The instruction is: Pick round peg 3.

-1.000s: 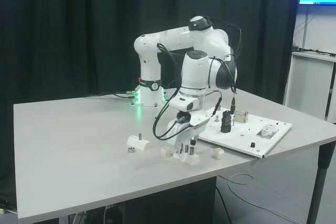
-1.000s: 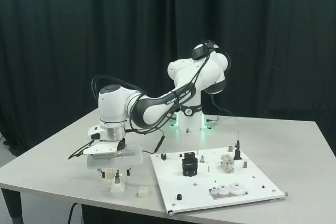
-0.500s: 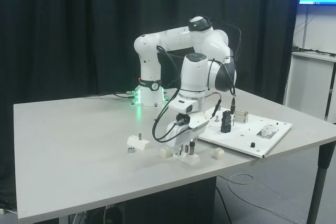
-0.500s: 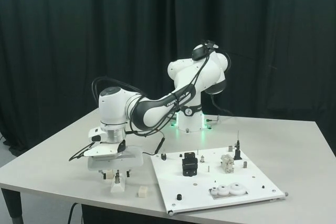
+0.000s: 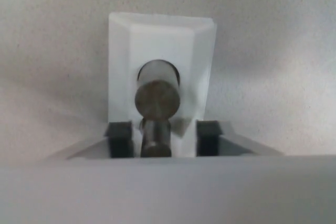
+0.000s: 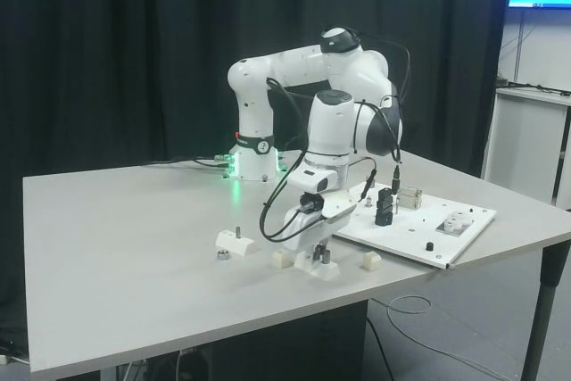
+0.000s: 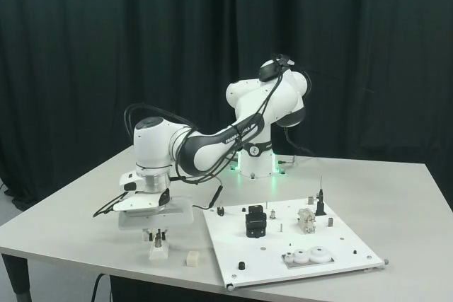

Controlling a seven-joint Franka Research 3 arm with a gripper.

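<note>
And down it comes: against the room views from a second ago, the gripper (image 6: pixel 319 254) has sunk lower over the small white holder (image 6: pixel 319 269) near the front edge of the grey table (image 6: pixel 134 238), so what was a hover above the pegs is now the hand sitting right among them. That reads as the final descent before the grasp, not the grasp itself. In the wrist view the gripper (image 5: pixel 164 139) shows both black fingertips (image 5: pixel 119 139) spread apart at the lower middle of the frame, one either side of a grey round peg (image 5: pixel 156 140) with clear daylight on both flanks, touching nothing. A second, fatter peg (image 5: pixel 158 94) stands just beyond it at frame centre, upright in the white holder (image 5: pixel 199 45). So the peg between the fingers is likely the target, bracketed but not yet pinched. That detail belongs to the wrist camera alone: in both room views the hand hides the finger gap. What the room views give instead is the setting: the holder (image 7: pixel 158 251) at lower left of the second room view, a loose white block (image 7: pixel 190 259) just beside it, and the white assembly board (image 7: pixel 283 245) well to the right
</note>
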